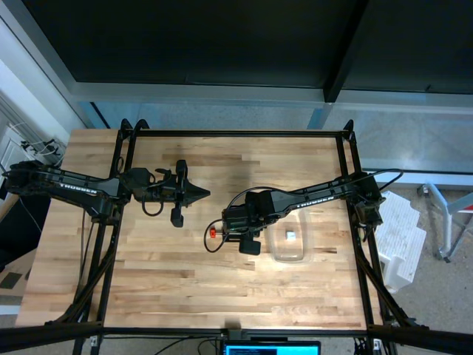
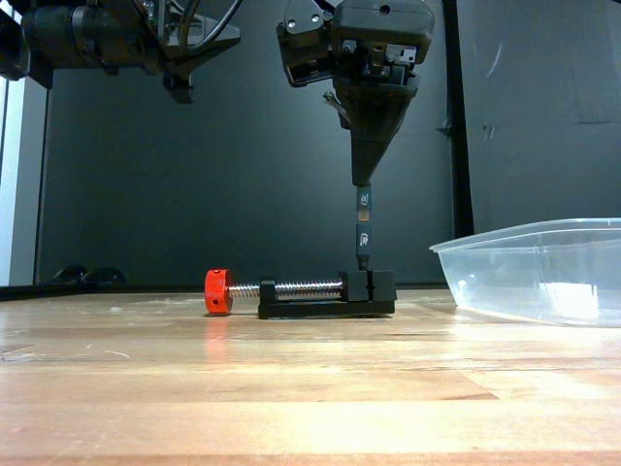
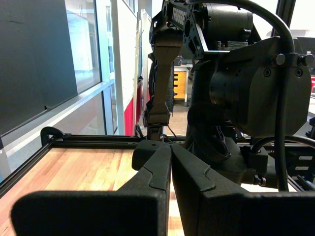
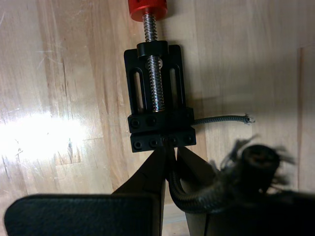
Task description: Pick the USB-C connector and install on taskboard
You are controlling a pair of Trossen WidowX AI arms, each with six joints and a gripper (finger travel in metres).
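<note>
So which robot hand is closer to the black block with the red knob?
The right. The right gripper hangs straight above the taskboard, pinching the USB-C connector upright over it. The left gripper, shut, hovers high up and off to the side.

A light wooden table (image 1: 185, 296) is bounded by black metal rails (image 1: 236, 134), with a dark wall panel (image 1: 185, 37) set beyond its far edge, grey floor (image 1: 414, 140) laid to its right, tall glazed panes (image 3: 83, 49) seen past it and a lit blue screen (image 1: 272, 347) placed at its near edge.
</note>
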